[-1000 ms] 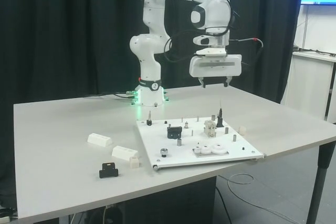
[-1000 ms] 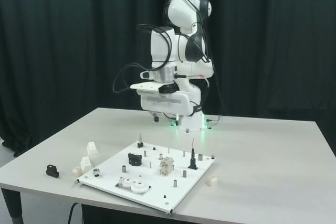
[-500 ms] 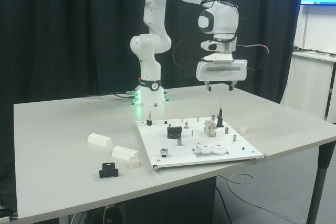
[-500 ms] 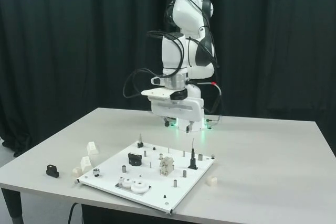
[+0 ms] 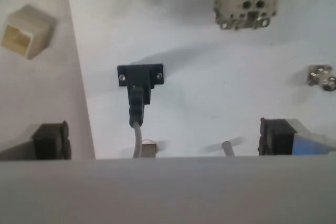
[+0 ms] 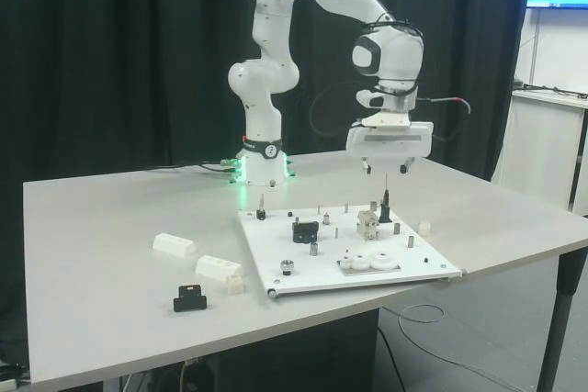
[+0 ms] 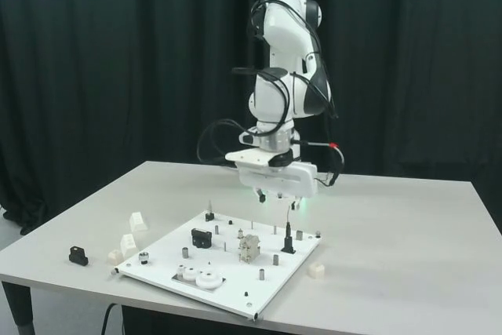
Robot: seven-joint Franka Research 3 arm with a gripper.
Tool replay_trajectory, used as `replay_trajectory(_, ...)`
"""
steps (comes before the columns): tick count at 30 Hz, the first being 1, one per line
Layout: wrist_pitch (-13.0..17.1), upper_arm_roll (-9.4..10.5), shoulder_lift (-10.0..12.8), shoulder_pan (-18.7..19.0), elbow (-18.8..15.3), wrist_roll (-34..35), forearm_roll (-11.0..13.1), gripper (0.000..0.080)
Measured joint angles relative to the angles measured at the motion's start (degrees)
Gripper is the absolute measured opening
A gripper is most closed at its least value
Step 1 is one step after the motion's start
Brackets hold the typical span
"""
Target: Remove USB.
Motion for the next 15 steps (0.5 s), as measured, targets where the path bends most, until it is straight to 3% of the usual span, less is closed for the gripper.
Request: replay_trajectory(15,7.6,0.14,0.3,1.8,-6.7,0.7,1.0,0.0800)
